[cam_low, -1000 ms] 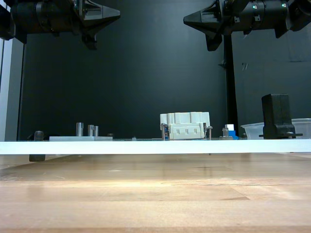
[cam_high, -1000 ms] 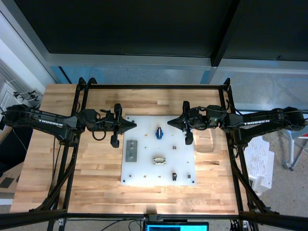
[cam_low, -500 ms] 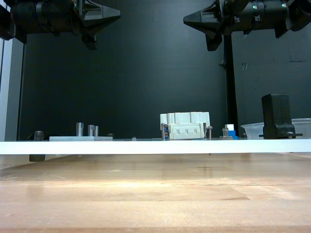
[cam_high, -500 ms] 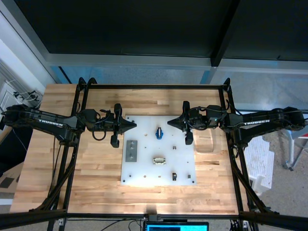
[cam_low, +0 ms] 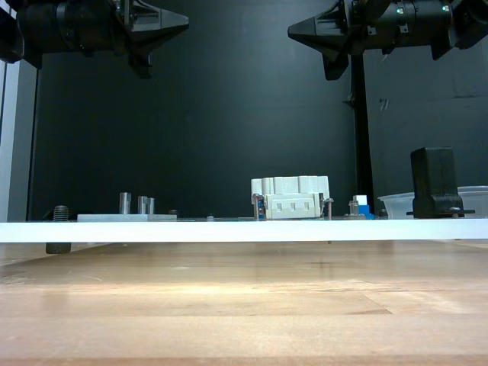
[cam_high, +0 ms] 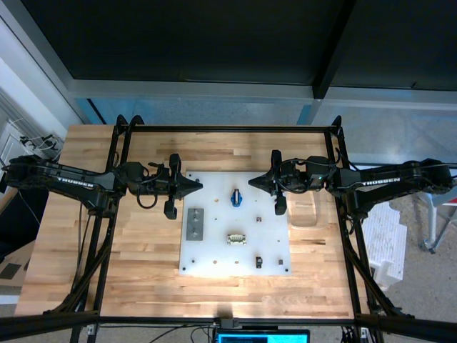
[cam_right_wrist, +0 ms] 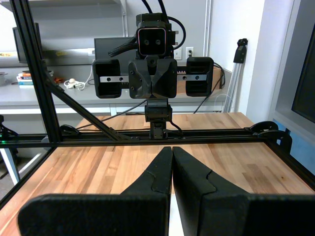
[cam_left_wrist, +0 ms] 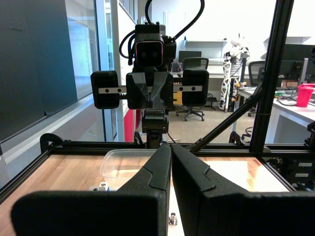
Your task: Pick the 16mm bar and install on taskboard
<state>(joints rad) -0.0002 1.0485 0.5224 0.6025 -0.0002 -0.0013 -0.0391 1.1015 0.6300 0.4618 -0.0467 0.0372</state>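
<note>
A light wooden tabletop (cam_high: 143, 250) stands before a dark panel wall (cam_high: 186, 36). Behind, the bright office has a tall glass partition (cam_left_wrist: 83, 59), a black swivel chair (cam_left_wrist: 193, 110) and a long grey desk (cam_right_wrist: 69, 101).

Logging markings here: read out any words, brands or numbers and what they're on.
"TROSSEN", on the left arm.
"TROSSEN", on the right arm.
No readable text on the taskboard, nor on the shut left gripper and right gripper raised above its far edge.
</note>
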